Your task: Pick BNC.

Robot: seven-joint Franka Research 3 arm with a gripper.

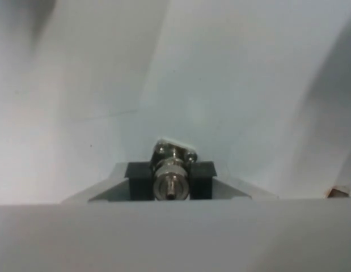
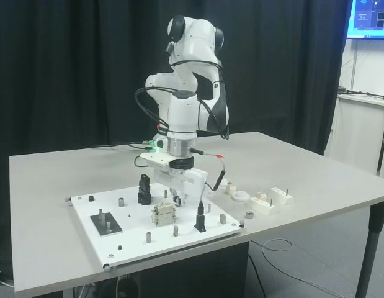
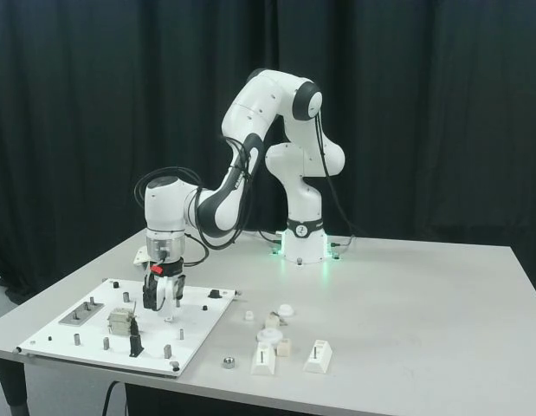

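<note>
In the wrist view a small metal BNC connector [image 1: 171,177] with a square flange sits between my two black finger pads [image 1: 139,180], which press on its sides. My gripper [image 1: 171,184] is shut on it. Behind it lies the white board [image 1: 232,85] at some distance. In the first room view my gripper [image 2: 178,197] hangs just above the middle of the white board [image 2: 117,243], pointing straight down. The second room view shows the gripper [image 3: 161,299] over the board's [image 3: 42,340] far half. The BNC itself is too small to make out in either room view.
On the board stand a black connector [image 2: 142,187], a grey multi-pin connector [image 2: 163,214], a black upright plug [image 2: 200,221], a grey block [image 2: 105,222] and several small pegs. White holders [image 2: 271,201] and round parts [image 2: 240,196] lie on the grey table beside the board.
</note>
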